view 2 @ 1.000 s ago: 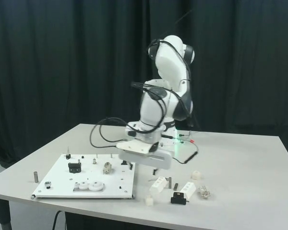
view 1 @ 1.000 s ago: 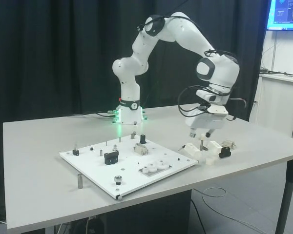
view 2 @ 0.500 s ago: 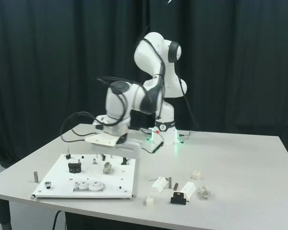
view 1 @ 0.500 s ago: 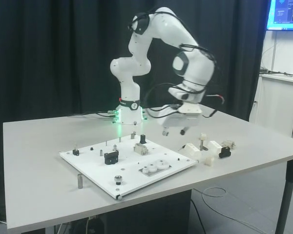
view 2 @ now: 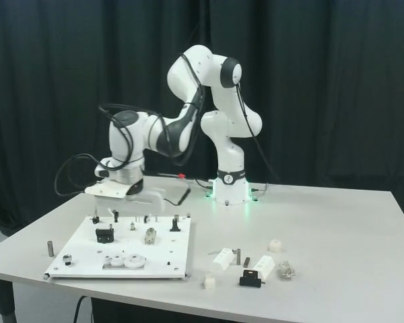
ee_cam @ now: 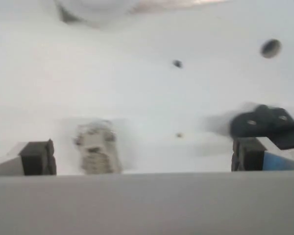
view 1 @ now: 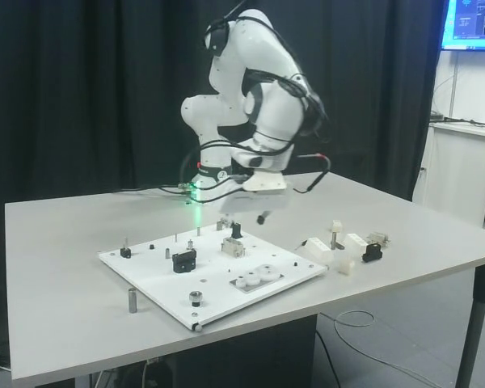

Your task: Remove square peg 2.

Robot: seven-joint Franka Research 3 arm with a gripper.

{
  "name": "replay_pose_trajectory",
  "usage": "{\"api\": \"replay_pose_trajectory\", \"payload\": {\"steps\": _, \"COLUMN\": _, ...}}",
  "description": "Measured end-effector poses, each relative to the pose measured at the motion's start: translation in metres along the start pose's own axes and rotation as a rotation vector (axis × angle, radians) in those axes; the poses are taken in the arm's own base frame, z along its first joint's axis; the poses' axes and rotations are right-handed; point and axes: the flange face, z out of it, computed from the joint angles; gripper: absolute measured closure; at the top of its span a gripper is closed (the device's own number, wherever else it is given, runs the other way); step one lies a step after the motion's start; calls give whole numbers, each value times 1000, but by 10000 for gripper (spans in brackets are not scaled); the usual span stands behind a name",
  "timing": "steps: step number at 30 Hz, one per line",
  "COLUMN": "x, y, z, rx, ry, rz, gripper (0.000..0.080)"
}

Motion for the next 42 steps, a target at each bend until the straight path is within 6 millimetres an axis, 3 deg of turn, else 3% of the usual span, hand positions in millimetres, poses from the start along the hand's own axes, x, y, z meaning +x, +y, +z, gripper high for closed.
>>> {"api": "replay_pose_trajectory", "payload": {"steps": 9, "x": 17, "y": 51, "z": 13, "rx": 2, "ry": -35, "rz": -6, "gripper": 3}}
{"api": "replay_pose_trajectory", "payload": {"steps": 21, "x": 20, "y": 105, "z": 41, "rx": 0, "ry": -99, "rz": -18, "gripper": 3}}
{"api": "replay_pose_trajectory", "payload": {"steps": 33, "x": 19, "y": 148, "z": 73, "rx": 8, "ry": -111, "rz": -40, "gripper": 3}}
{"api": "replay_pose_trajectory", "payload": {"steps": 42, "x": 17, "y": 166, "z": 94, "rx": 61, "ry": -89, "rz": -63, "gripper": 3}}
